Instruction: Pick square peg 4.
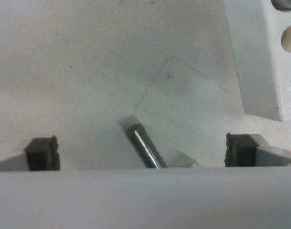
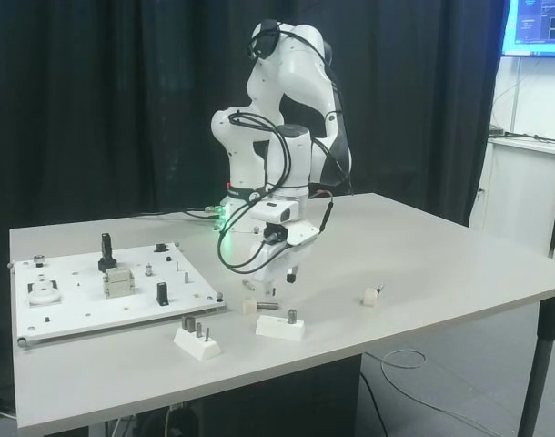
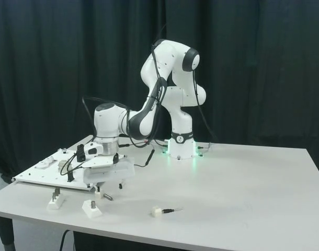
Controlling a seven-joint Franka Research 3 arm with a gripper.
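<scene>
A short grey metal peg lies flat on the grey table, and in the wrist view it sits between my two black fingertips. My gripper is open and hangs just above it, holding nothing. From the first room view the gripper hovers over the lying peg, close to the table. The second room view shows the gripper with the peg under it. Part of the peg is hidden by the gripper body in the wrist view.
A white holder block with an upright peg stands just in front of the gripper; its holed side shows as the block. Another holder with pegs lies to the left. The white assembly board carries several parts. A small white block sits to the right.
</scene>
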